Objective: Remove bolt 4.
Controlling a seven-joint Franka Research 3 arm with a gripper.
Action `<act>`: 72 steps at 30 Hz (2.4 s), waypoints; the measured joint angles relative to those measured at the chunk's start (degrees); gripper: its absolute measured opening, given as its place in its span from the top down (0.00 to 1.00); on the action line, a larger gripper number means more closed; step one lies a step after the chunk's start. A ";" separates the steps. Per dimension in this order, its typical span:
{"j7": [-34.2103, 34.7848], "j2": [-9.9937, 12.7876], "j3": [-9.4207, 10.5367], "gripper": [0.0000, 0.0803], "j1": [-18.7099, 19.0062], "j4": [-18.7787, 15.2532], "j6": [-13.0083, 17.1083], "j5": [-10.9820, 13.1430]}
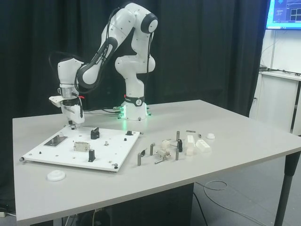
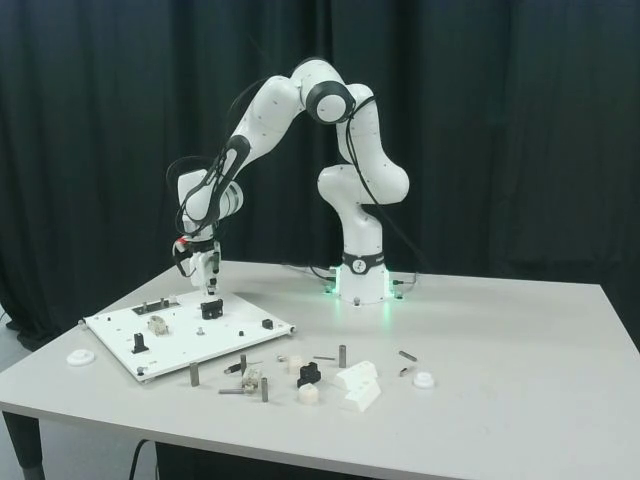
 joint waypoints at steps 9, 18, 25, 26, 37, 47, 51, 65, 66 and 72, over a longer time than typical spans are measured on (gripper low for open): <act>-0.86 0.36 1.80 0.00 -1.21 0.21 0.72 0.04; -1.07 1.32 2.50 0.18 -2.22 0.32 1.50 0.10; -3.84 1.56 2.51 0.58 -3.32 0.47 2.04 0.12; -4.42 1.53 2.61 0.58 -3.46 0.53 2.00 0.13; -7.29 1.53 2.71 0.72 -3.59 0.64 1.82 0.12; -18.26 1.53 2.72 0.72 -3.76 0.91 0.96 0.10; -23.26 1.58 2.73 0.72 -3.88 1.12 0.43 0.07; -41.47 1.88 2.79 0.72 -4.21 1.87 -1.17 -0.36; -42.52 1.88 2.79 0.72 -4.21 1.89 -1.25 -0.40; -49.12 1.88 2.72 0.72 -4.21 2.01 -1.74 -0.61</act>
